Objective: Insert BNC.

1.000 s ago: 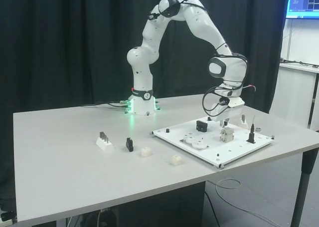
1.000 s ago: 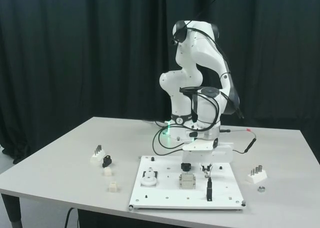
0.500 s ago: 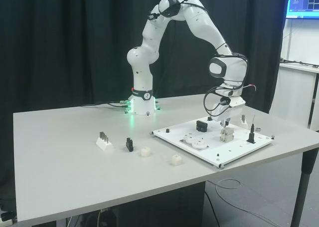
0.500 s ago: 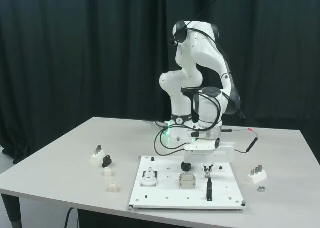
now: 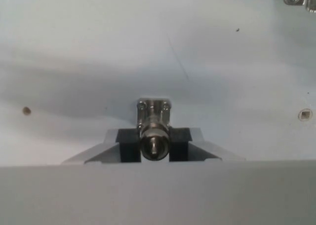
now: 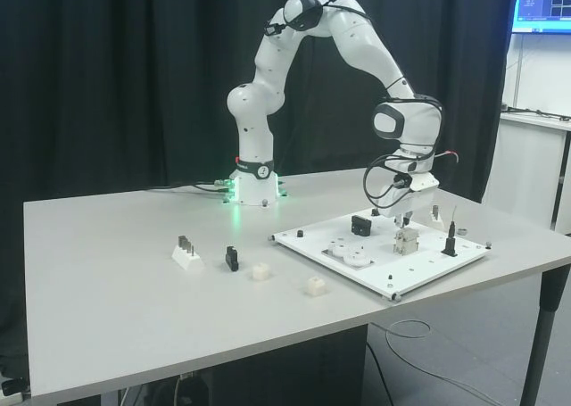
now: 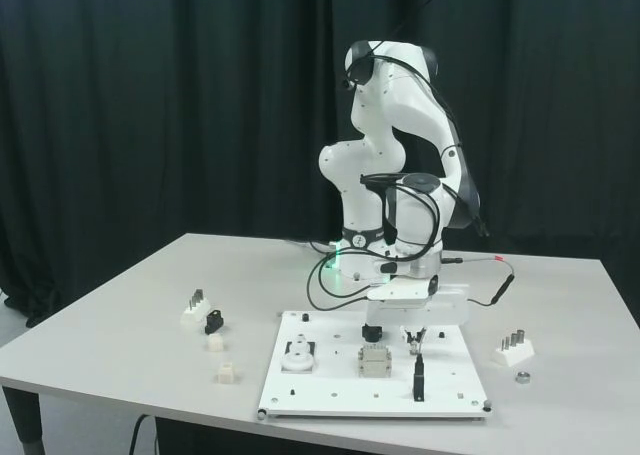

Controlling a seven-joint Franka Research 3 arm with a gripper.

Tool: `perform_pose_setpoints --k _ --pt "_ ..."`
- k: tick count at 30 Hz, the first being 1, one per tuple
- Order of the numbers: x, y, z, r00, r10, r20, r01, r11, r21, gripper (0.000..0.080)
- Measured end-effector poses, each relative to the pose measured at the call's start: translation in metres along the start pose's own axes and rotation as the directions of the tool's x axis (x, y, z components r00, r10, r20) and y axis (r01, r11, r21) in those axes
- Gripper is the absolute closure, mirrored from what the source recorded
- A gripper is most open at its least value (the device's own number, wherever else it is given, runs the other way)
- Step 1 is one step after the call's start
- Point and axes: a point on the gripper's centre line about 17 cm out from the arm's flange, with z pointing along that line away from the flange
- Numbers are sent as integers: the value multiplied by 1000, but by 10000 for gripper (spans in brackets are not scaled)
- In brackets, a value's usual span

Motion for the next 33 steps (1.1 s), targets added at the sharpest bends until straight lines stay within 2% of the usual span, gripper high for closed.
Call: perform_pose_setpoints --k 15,33 --pt "0 0 0 1000 1 -5 -1 1000 1 685" --pt "2 -4 0 1000 -6 -25 6 1000 4 685"
